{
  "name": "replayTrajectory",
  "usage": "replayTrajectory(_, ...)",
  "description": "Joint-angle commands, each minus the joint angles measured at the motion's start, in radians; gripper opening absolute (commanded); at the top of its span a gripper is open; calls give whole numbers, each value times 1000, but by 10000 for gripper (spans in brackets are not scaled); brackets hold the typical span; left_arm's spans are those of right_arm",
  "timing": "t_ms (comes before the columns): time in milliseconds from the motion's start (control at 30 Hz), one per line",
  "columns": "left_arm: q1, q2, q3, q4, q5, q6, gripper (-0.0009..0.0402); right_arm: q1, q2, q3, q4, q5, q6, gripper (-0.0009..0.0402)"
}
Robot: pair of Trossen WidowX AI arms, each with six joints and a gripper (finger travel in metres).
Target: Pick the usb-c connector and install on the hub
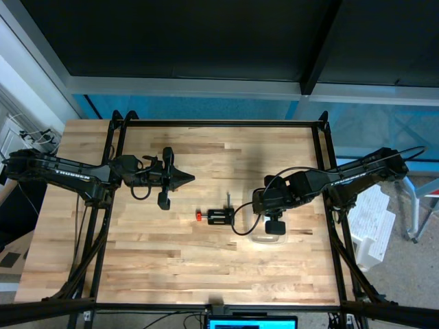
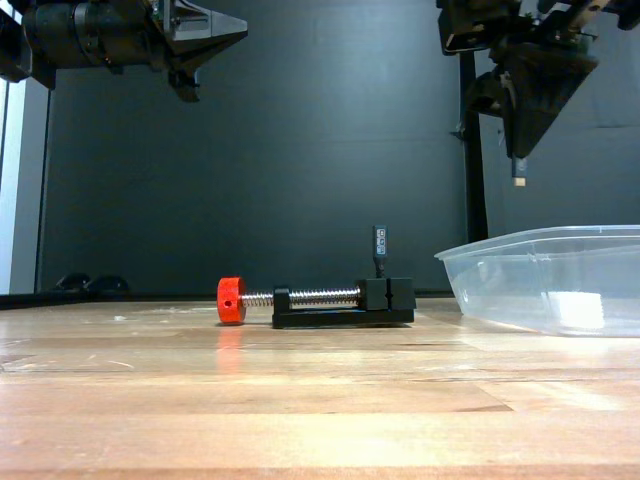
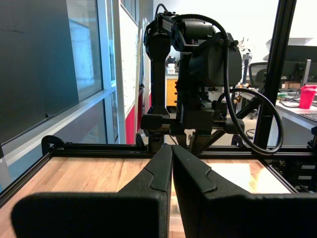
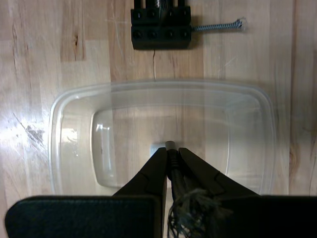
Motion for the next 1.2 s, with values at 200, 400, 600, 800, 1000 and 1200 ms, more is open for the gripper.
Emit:
replayTrajectory(200,0,0,0,0,0,0,0,-25,87,86,-1,1,-12,0)
replayTrajectory(400,0,0,0,0,0,0,0,-45,176,168,1,0,-17,0)
replayTrajectory(600,0,0,0,0,0,0,0,-58,255,246,2,-1,-29,0)
replayTrajectory(800,0,0,0,0,0,0,0,-65,311,300,6,-1,-60,0)
replayTrajectory(1000,0,0,0,0,0,0,0,-66,367,360,6,-10,-78,0)
replayTrajectory(1200,0,0,0,0,0,0,0,-66,383,375,18,-9,-85,0)
